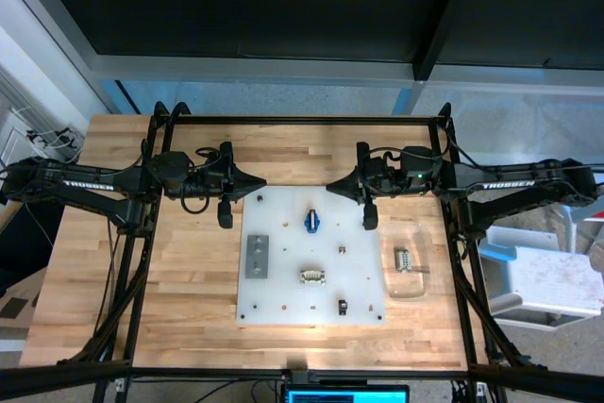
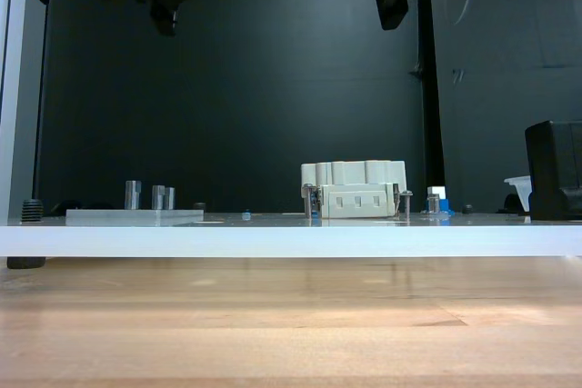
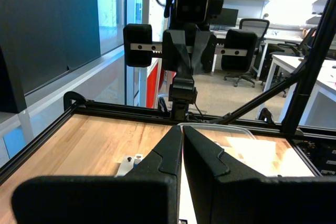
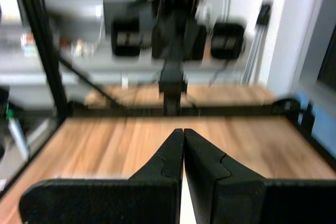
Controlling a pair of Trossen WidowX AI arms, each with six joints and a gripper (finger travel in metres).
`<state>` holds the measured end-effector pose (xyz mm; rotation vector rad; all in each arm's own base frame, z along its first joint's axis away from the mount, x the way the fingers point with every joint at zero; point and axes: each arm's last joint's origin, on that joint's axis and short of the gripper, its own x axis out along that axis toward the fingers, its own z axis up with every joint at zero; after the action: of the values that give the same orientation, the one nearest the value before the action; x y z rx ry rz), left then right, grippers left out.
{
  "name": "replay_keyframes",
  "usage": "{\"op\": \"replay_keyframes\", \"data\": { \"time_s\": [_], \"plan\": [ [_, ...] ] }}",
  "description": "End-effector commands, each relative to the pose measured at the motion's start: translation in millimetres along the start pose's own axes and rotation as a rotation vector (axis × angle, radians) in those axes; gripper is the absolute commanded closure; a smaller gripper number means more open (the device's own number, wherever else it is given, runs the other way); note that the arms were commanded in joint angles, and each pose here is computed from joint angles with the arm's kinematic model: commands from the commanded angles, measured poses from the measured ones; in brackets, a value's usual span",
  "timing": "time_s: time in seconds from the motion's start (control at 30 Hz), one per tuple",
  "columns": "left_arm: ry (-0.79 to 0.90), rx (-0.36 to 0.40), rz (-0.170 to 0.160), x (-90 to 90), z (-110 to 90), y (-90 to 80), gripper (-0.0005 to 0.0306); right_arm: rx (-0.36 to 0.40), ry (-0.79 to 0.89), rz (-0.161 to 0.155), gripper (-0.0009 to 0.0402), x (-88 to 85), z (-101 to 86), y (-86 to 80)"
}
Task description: Pick the HAN10E connector and install in the HAN10E hub
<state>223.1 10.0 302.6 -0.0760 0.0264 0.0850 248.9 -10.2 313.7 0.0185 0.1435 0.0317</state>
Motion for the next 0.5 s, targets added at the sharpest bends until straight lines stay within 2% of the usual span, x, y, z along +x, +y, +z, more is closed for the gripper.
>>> {"op": "replay_keyframes", "data": {
  "time_s": [0.03, 0.07, 0.2, 0.3, 0.4, 0.5],
  "plan": [
    [-0.001, 0.0, 0.0, 0.0, 0, 0.1, 0.0299, -0.04, 0.163, 0.034, 0.0393, -4.1, 6.4, 1.7],
    [-0.001, 0.0, 0.0, 0.0, 0, 0.0, 0.0299, -0.052, 0.209, 0.054, 0.0393, -5.4, 7.4, 2.5],
    [-0.001, 0.0, 0.001, 0.0, 0, 0.1, 0.0299, -0.11, 0.353, 0.085, 0.0393, -14.0, 12.4, 4.6],
    [-0.001, 0.0, 0.0, 0.0, 0, 0.1, 0.03, -0.184, 0.454, 0.145, 0.0393, -21.8, 14.0, 6.7],
    [-0.001, 0.0, 0.0, 0.0, 0, 0.0, 0.0299, -0.263, 0.543, 0.19, 0.0393, -28.7, 12.3, 9.3],
    [0.0, 0.0, 0.0, 0.0, 0, 0.0, 0.03, -0.304, 0.615, 0.226, 0.0393, -34.5, 10.1, 11.6]
  ]
}}
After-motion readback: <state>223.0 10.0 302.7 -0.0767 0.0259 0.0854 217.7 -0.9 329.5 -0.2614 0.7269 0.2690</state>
